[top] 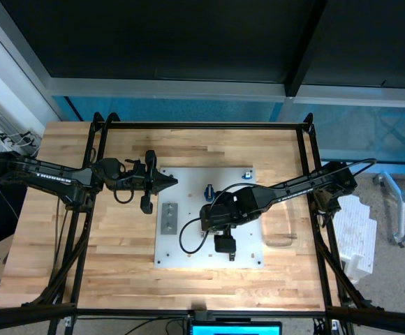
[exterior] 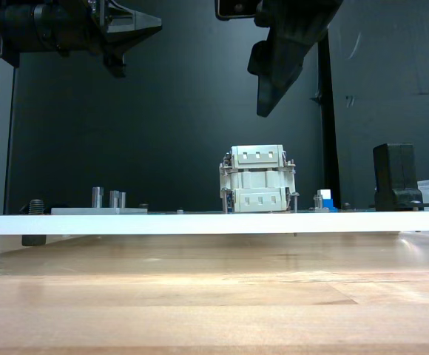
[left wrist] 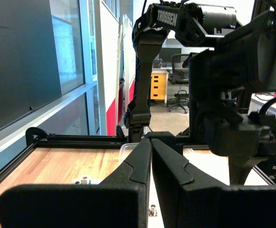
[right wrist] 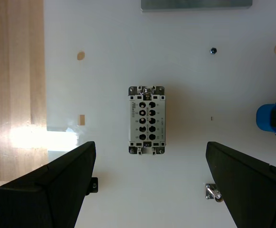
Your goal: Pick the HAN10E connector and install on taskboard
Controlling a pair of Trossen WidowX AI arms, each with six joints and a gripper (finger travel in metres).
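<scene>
Right pincer: spread wide, holding nothing. The connector sits straight under it, in line with the gap between the two fingers, touching neither.

Low view: right pincer hangs well above the connector, with clear air between. The connector stands upright on the white board with its contact holes facing up at the pincer. It reads as two stacked tiers with metal clips at the ends.

From above, the right pincer is over the middle of the board and hides the connector.

Around the right pincer:
- Grey plate lies beyond the connector, apart from it.
- Blue part is off to one side, also apart.
- Black block stands on the board to the right of the connector.
- Clear tray is on the table past the board's right edge.

Left pincer: fingers pressed together, nothing between them. It is held high, with the tip over the board's far-left corner, pointing toward the right arm. The grey plate lies below it, on the near side. It is well apart from the connector.
</scene>
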